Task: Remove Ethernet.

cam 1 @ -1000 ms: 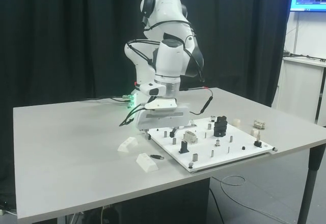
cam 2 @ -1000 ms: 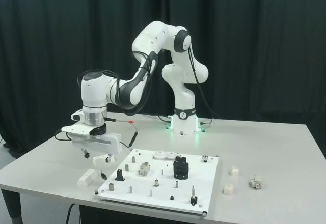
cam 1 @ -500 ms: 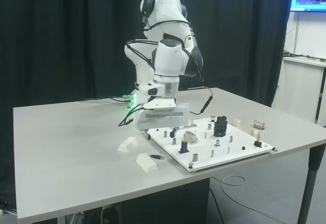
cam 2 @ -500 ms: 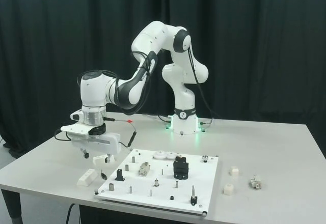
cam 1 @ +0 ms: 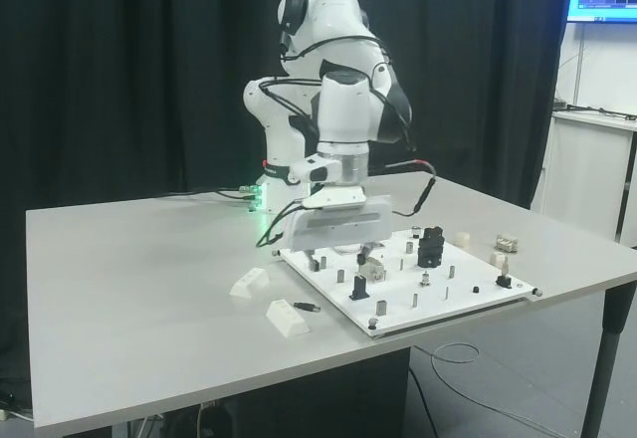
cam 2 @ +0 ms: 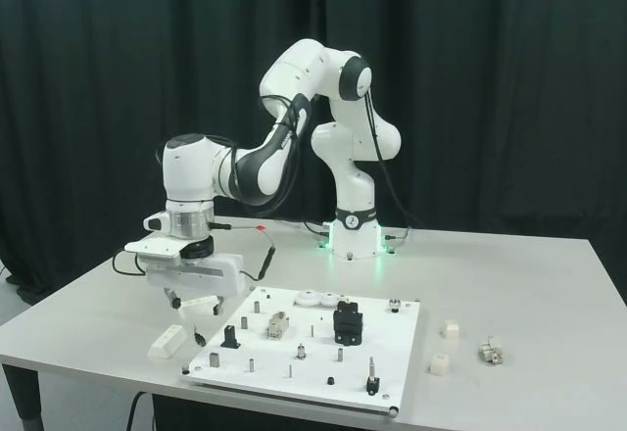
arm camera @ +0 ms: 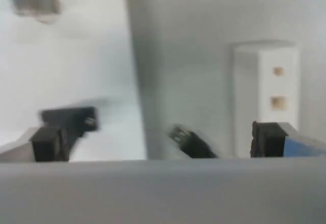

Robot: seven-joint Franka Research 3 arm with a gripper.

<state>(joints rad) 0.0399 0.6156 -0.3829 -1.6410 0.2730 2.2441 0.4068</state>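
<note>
Near the front edge of the grey bench [cam 1: 129, 289] lies a white block [cam 1: 287, 317]. A small black plug [cam 1: 309, 307] lies flat on the bench, just beside that block. I think this is the Ethernet plug, already out of the board. It looks thin and light.

A little further back and higher up hangs the pincer [cam 2: 196, 304]. It holds nothing, and its two black fingertips [arm camera: 48, 142] are spread wide. The wrist view shows the plug between them, far below. So the plug lies almost straight down from the pincer, its long side slanted across the gap.

Behind that sits the white board [cam 1: 448, 304] with pegs. Furthest back, the arm's base glows green.
</note>
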